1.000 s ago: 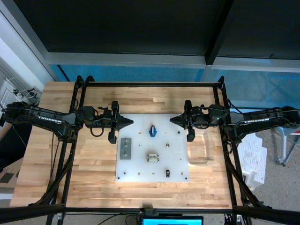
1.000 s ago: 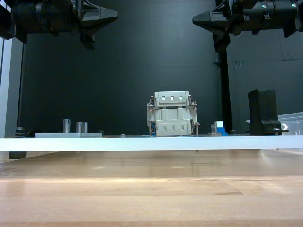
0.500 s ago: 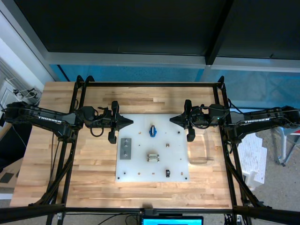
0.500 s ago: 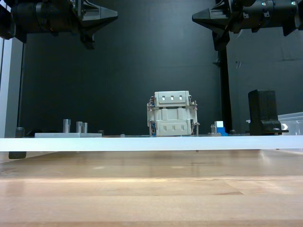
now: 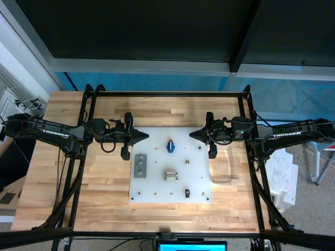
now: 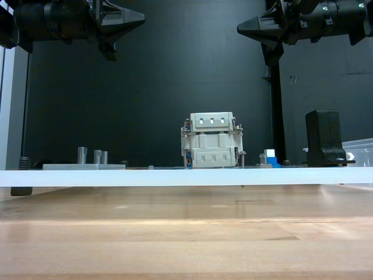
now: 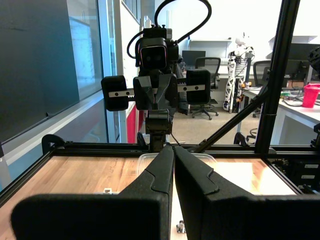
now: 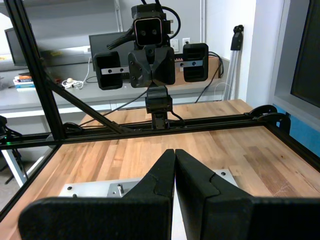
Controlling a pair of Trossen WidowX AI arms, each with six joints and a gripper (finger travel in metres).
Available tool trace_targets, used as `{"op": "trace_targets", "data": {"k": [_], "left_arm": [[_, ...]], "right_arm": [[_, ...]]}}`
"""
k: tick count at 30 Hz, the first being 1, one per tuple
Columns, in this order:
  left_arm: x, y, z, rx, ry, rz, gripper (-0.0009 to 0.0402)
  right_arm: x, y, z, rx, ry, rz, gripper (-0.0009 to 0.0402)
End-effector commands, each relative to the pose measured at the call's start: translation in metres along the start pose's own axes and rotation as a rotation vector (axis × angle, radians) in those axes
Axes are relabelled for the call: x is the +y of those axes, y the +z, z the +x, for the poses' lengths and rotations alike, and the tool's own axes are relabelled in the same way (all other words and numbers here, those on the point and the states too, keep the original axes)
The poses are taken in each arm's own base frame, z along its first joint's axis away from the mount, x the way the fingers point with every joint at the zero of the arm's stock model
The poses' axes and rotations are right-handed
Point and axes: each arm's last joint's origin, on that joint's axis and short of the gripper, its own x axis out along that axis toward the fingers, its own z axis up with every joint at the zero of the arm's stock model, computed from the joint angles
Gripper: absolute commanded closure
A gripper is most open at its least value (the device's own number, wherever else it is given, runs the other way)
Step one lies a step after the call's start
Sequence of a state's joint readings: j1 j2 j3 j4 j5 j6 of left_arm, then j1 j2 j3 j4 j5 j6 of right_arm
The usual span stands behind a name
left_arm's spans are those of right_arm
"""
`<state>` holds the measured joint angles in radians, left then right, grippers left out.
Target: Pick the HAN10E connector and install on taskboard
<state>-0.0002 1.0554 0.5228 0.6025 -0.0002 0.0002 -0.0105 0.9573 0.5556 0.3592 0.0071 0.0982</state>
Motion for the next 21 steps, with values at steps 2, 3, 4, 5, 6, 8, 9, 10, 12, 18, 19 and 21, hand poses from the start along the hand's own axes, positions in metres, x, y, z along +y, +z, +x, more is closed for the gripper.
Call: {"op": "trace_targets", "data": {"k": [2, 3, 4, 5, 6, 8, 9, 10, 12, 18, 19, 21], "left_arm": [[0.0001, -0.0001, 0.0001, 0.000, 0.000, 0.000, 0.0392], [0.0000, -0.0001, 0.0001, 0.000, 0.000, 0.000, 0.0392], [0.0000, -0.0001, 0.0001, 0.000, 0.000, 0.000, 0.0392], [0.0001, -0.0001, 0.0001, 0.000, 0.000, 0.000, 0.0392], [0.0000, -0.0001, 0.0001, 0.000, 0.000, 0.000, 0.0392], [0.0001, -0.0001, 0.0001, 0.000, 0.000, 0.000, 0.0392], [0.0000, -0.0001, 0.0001, 0.000, 0.000, 0.000, 0.0392], [0.0000, -0.0001, 0.0001, 0.000, 0.000, 0.000, 0.0392], [0.0000, -0.0001, 0.0001, 0.000, 0.000, 0.000, 0.0392], [0.0000, -0.0001, 0.0001, 0.000, 0.000, 0.000, 0.0392], [0.0000, -0.0001, 0.0001, 0.000, 0.000, 0.000, 0.0392], [0.0000, -0.0001, 0.0001, 0.000, 0.000, 0.000, 0.0392]], "right_arm": [[0.0004, 0.0043, 0.0002, -0.027, 0.003, -0.001, 0.0393], [0.0005, 0.0054, 0.0001, -0.039, 0.003, 0.000, 0.0393], [0.0006, 0.0065, 0.0001, -0.051, 0.004, 0.000, 0.0393], [0.0007, 0.0073, 0.0000, -0.059, 0.005, 0.000, 0.0393], [0.0007, 0.0078, 0.0000, -0.064, 0.006, 0.002, 0.0393], [0.0008, 0.0082, 0.0000, -0.068, 0.006, 0.002, 0.0393], [0.0008, 0.0083, 0.0000, -0.069, 0.006, 0.002, 0.0393], [0.0008, 0.0083, 0.0000, -0.069, 0.006, 0.001, 0.0393], [0.0008, 0.0082, -0.0001, -0.069, 0.006, 0.001, 0.0393], [0.0008, 0.0082, -0.0001, -0.069, 0.006, 0.000, 0.0393], [0.0008, 0.0082, -0.0001, -0.069, 0.006, 0.000, 0.0393], [0.0008, 0.0082, -0.0001, -0.070, 0.006, -0.001, 0.0393]]}}
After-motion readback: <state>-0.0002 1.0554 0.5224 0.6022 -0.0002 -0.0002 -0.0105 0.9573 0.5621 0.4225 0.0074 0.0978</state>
